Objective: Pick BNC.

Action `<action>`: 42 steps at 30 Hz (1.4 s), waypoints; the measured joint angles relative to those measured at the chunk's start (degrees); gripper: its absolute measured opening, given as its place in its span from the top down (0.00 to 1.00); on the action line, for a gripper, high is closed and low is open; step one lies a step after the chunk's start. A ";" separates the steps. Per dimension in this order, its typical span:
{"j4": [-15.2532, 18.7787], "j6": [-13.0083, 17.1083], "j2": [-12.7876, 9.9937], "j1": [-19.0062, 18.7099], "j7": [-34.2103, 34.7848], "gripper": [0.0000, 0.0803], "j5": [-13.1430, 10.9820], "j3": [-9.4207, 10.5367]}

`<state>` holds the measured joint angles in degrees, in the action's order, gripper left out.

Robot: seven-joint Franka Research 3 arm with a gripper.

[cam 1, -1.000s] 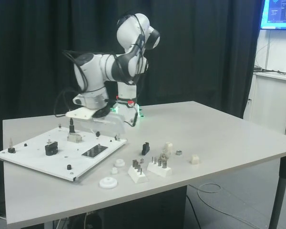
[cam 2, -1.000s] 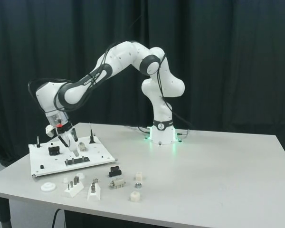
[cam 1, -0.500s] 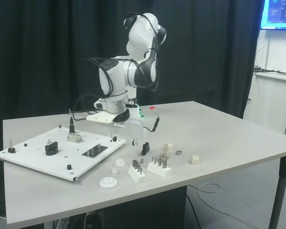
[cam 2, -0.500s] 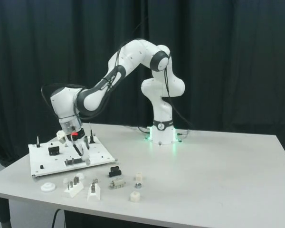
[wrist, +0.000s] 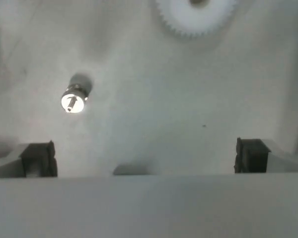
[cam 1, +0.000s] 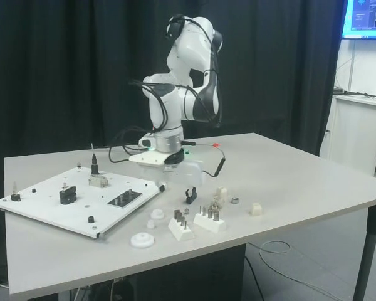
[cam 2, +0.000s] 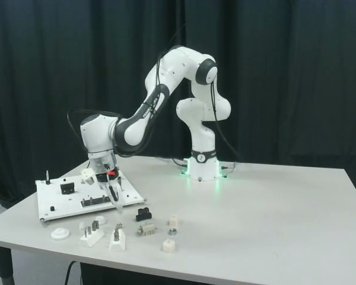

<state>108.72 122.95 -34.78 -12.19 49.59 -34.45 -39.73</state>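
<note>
We are swinging away from the white board (cam 1: 75,200), where the arm was reaching a second ago, and are now hovering over the loose parts on the grey counter (cam 1: 288,175). Our tool (wrist: 144,158) is spread wide and empty, its two black fingertips (wrist: 38,157) well apart. In the wrist view the BNC (wrist: 73,100), a small metal connector with a centre pin, is standing on the counter near a white gear (wrist: 196,17), not yet between the fingertips. We judge the approach is nearly done; centring and descent remain.
</note>
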 joint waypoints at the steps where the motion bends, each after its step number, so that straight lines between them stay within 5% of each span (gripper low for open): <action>1: 0.47 0.90 0.15 -0.17 -0.02 0.00 0.00 0.24; 18: 5.11 13.72 0.78 -0.81 -0.48 0.00 0.00 3.83; 32: 5.67 18.68 0.49 -0.75 -0.74 0.00 -0.01 6.34; 42: 5.68 22.07 -0.51 -0.75 -7.43 0.00 -0.01 7.03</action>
<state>114.39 145.02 -35.29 -12.94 42.15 -34.46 -32.70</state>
